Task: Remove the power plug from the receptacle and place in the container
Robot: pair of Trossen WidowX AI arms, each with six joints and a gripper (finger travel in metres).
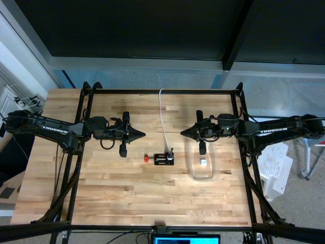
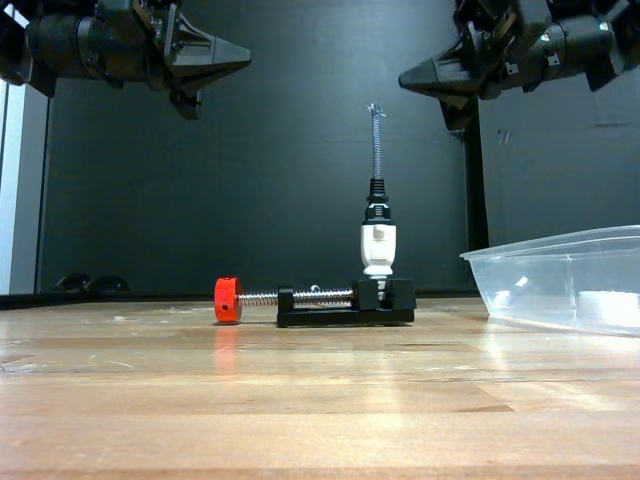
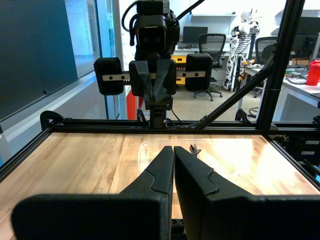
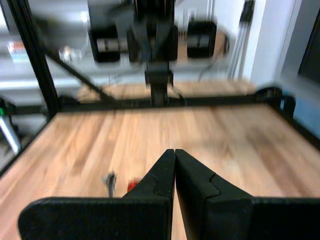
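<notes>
**Plug seated in socket; both grippers aloft**

I see the slim black plug [image 2: 376, 203] upright in a glossy white socket [image 2: 377, 245], clamped in a black vise [image 2: 345, 300] with a red knob [image 2: 228, 299]. The clear, round-cornered container [image 2: 560, 280] lies just to the right, holding a white cube [image 1: 203, 162]. The left gripper [image 1: 142, 134] and right gripper [image 1: 183, 133] hover high over the wood table [image 1: 101, 193], tapered fingers pressed together, holding nothing.

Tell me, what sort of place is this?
Probably a robotics lab: office chairs and desks behind a metal-framed wooden table, with the left gripper and right gripper hanging shut above it.
</notes>
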